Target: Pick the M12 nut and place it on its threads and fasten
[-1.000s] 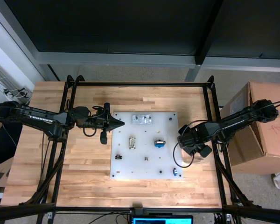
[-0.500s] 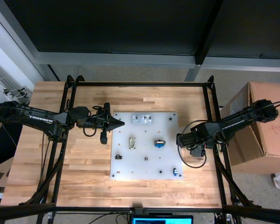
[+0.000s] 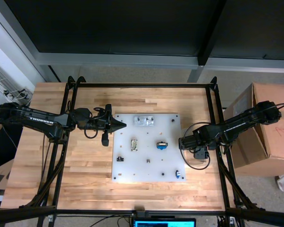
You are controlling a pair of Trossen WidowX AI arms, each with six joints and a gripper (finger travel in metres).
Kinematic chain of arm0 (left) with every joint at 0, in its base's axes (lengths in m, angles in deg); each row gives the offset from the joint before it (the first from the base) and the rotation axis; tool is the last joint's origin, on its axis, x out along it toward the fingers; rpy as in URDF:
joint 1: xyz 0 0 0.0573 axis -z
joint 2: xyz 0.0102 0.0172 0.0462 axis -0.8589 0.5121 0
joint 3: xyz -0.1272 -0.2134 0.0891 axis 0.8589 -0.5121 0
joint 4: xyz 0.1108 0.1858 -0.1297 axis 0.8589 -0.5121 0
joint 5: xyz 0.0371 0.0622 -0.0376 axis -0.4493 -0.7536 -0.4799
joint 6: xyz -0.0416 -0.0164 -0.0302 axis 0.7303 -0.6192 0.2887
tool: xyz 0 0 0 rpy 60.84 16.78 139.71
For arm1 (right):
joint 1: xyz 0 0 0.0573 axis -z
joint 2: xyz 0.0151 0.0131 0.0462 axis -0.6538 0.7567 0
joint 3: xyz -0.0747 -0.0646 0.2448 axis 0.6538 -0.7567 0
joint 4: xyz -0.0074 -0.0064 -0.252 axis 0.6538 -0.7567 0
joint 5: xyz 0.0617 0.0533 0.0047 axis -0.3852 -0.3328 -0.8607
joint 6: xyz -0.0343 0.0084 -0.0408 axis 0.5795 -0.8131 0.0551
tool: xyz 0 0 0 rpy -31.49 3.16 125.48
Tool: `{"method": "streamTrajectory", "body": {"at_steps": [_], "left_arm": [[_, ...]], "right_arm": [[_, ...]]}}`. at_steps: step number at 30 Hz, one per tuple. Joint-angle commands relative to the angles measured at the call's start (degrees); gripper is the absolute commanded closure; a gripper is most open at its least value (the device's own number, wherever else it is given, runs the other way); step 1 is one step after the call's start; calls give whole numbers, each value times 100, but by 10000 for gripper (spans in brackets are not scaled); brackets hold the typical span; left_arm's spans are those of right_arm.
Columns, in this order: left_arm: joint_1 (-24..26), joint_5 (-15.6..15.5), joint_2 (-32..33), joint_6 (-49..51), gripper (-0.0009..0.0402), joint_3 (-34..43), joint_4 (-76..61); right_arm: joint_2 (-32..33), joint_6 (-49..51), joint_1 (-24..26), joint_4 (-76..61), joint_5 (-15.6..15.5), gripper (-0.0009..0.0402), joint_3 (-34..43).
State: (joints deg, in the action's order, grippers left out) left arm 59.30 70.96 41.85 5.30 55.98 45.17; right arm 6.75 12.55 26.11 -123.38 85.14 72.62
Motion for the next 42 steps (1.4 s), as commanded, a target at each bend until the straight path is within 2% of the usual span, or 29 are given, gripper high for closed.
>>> {"method": "streamTrajectory", "body": {"at_steps": [1,12,24,36,42], "left_arm": [[-2,4,2,-2,393,0,2],[-2,2,2,-2,393,0,2],[-2,4,2,0,393,0,2],[-2,2,2,-2,393,0,2],[-2,2,2,0,393,0,2]], "right_arm": [[2,122,33,94,13,178,-72],[2,271,50,149,9,183,-116],[2,247,50,149,4,270,-127],[-13,212,46,136,4,323,-90],[-116,-238,44,122,7,348,-68]]}}
